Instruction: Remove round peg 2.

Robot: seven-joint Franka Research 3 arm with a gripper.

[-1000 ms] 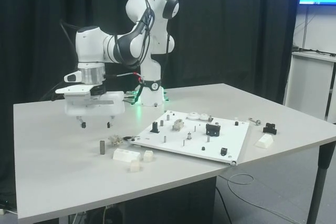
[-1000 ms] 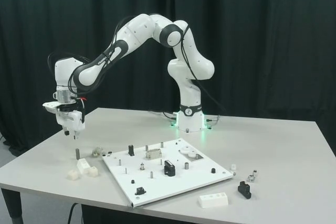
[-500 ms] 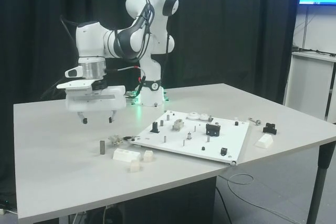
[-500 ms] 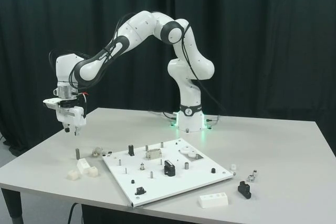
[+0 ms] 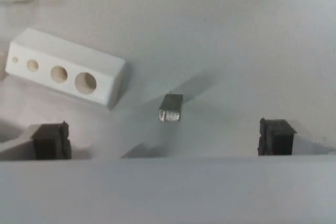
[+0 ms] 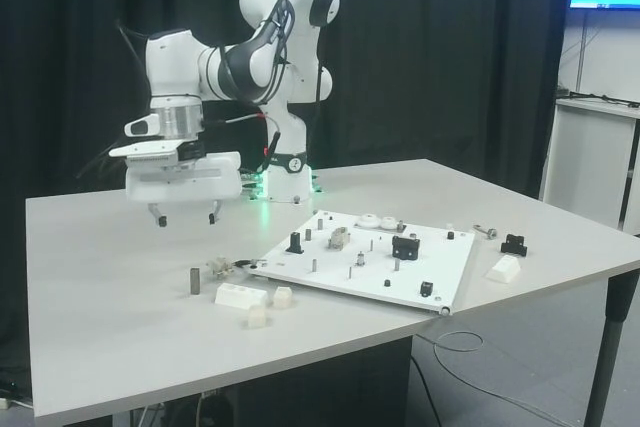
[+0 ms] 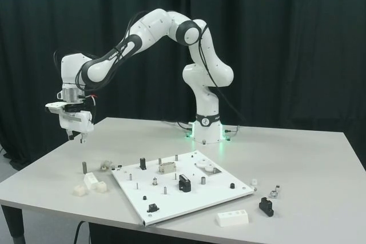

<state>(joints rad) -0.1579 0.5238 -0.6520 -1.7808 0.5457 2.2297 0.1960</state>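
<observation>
Hovering with fingers spread and holding nothing, my gripper [image 6: 184,217] hangs above the grey table [image 6: 110,317]; round peg 2 [image 6: 191,280] stands upright directly below, off the white board [image 6: 440,272], beside a white block [image 6: 241,297].

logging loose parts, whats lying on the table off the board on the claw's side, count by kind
long white block with holes: 1
small white blocks: 2
grey peg, upright: 1
small metal part: 1
total: 5
</observation>
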